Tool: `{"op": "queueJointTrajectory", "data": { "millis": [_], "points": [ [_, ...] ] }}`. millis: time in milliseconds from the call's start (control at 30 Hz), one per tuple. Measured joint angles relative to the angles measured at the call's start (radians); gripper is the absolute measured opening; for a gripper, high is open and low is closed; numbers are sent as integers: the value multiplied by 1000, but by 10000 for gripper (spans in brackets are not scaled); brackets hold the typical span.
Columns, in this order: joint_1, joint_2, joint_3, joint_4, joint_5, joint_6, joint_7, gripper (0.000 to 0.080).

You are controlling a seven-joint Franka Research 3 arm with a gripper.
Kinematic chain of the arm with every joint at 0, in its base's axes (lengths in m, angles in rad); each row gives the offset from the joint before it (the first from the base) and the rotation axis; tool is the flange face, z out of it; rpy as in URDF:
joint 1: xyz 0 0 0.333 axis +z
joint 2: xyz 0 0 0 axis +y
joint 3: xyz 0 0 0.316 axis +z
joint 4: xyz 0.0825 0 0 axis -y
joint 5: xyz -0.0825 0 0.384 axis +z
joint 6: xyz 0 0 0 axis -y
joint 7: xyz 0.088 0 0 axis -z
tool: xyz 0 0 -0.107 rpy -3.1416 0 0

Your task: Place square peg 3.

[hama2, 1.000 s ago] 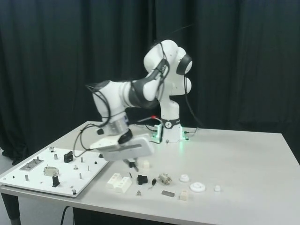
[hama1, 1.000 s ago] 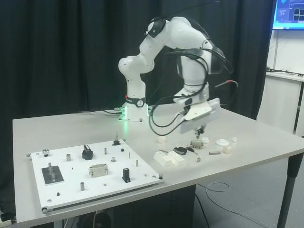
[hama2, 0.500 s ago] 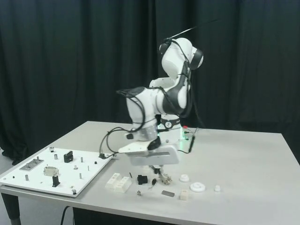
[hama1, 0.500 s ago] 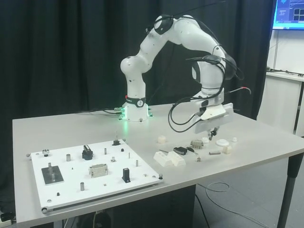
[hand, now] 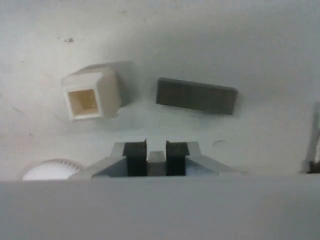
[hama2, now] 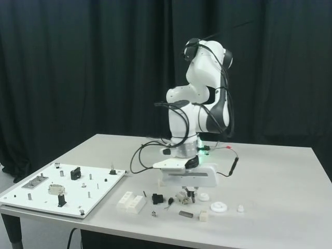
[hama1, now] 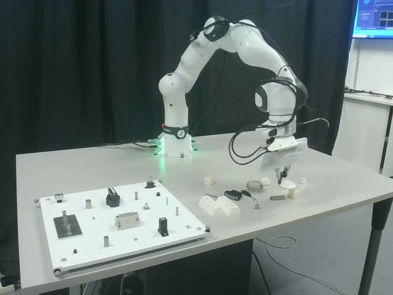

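from my wrist camera i see the gripper (hand: 156, 157) hanging just above the grey table (hand: 260, 40), its two black fingers (hand: 135, 159) set narrow with only a thin gap between them and nothing held. the grey bar (hand: 196, 95) lies flat close ahead of the fingertips, with the hollow white cube (hand: 91, 96) just beside it and apart from it. in the first room view the white arm (hama1: 245, 49) reaches over the loose parts, well apart from the white board (hama1: 120, 224).

Lab: black curtains (hama1: 92, 67), assembly board (hama1: 123, 224)
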Motion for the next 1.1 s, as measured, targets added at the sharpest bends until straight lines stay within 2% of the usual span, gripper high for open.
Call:
{"op": "queueJointTrajectory", "data": {
  "millis": [200, 500, 733, 1000, 1033, 1100],
  "points": [
    [50, -8, 1, -60, 0, 99, 34, 76],
    [94, -9, 11, -114, 0, 204, 67, 76],
    [100, -9, 29, -139, 0, 253, 80, 76],
    [100, -9, 41, -148, 0, 272, 81, 76],
    [100, -10, 41, -148, 0, 272, 81, 235],
    [100, -11, 41, -148, 0, 272, 81, 235]
  ]
}}
